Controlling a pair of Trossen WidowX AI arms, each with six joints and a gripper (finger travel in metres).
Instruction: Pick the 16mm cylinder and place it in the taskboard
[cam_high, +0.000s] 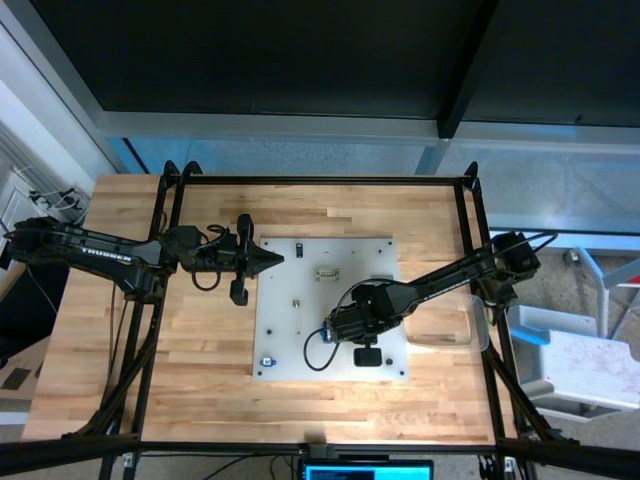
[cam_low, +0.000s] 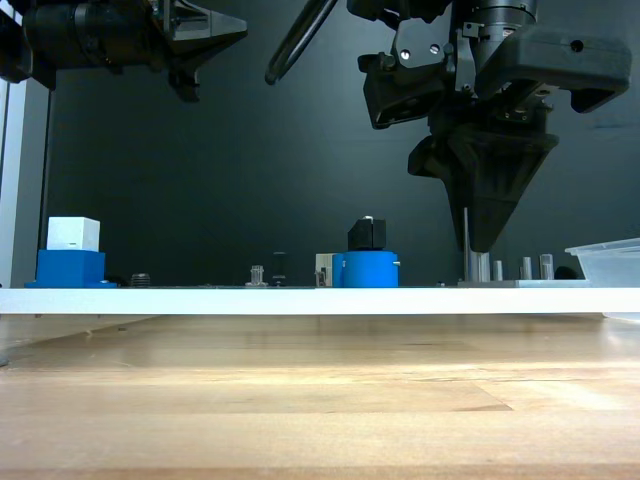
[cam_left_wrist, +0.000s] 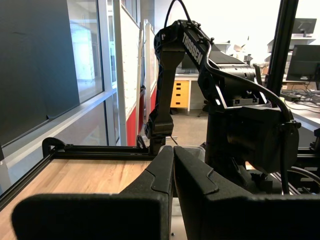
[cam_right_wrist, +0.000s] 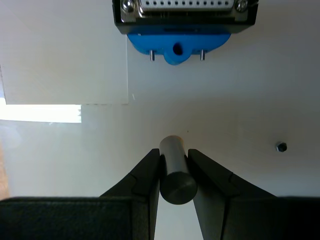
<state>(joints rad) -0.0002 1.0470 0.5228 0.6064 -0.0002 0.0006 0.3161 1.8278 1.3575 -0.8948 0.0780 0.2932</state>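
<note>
My right claw (cam_right_wrist: 173, 155) pinches a smooth, round grey cylinder (cam_right_wrist: 176, 182) above the flat white taskboard (cam_right_wrist: 250, 90), near its right edge. My left claw (cam_left_wrist: 173, 150), closed and empty, hangs over its left edge.

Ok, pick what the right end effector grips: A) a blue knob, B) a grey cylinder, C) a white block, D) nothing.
B: the right end effector is shut on a grey cylinder over the white board; the left end effector, shut and empty, hangs above the board's left edge.
</note>
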